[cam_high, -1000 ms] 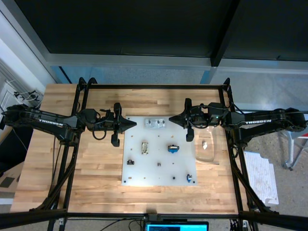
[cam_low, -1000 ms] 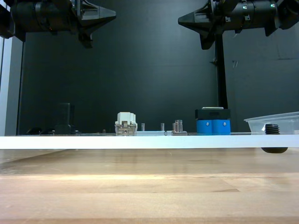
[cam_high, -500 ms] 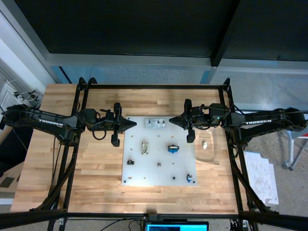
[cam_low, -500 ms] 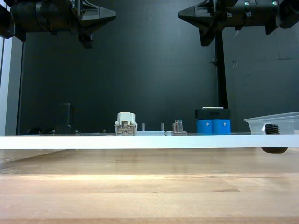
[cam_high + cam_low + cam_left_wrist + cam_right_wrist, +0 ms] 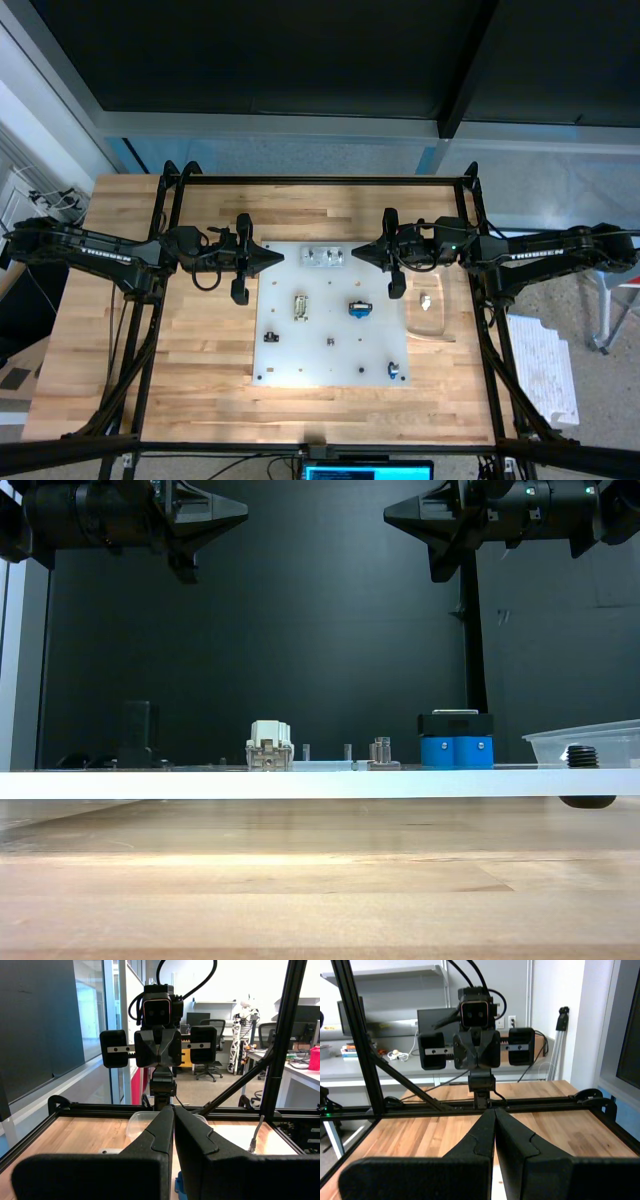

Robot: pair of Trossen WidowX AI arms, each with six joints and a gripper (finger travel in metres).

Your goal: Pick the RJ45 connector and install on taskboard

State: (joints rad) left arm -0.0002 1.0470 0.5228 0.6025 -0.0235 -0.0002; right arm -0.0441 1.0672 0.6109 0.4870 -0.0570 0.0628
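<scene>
grey cable with small clear plug (image 5: 254, 1136) stands on the white task board (image 5: 300, 360), well below the closed, empty right gripper (image 5: 494, 1111); left gripper (image 5: 173, 1109) opposite, also closed. if half-seated, cable spring could pop it out.

- My left arm (image 5: 90, 248) and right arm (image 5: 545, 248) are both wearing matte black, with white TROSSEN lettering running along each long link.
- My left end effector (image 5: 280, 258), hanging above the left half of the table (image 5: 200, 350), is tapering into two black wedge fingers (image 5: 160, 1132) that are lying pressed together.
- My right end effector (image 5: 355, 252), hanging opposite it, is showing the same black wedges, closed tip to tip.
- Seen face-on, each end effector is carrying two square black blocks on a silver toothed rail (image 5: 197, 1046), with a small camera housing (image 5: 157, 1008) sitting above.
- Black cables (image 5: 200, 980) are looping out over each wrist.
- A small green light (image 5: 452, 240) is glowing on my right arm.
</scene>
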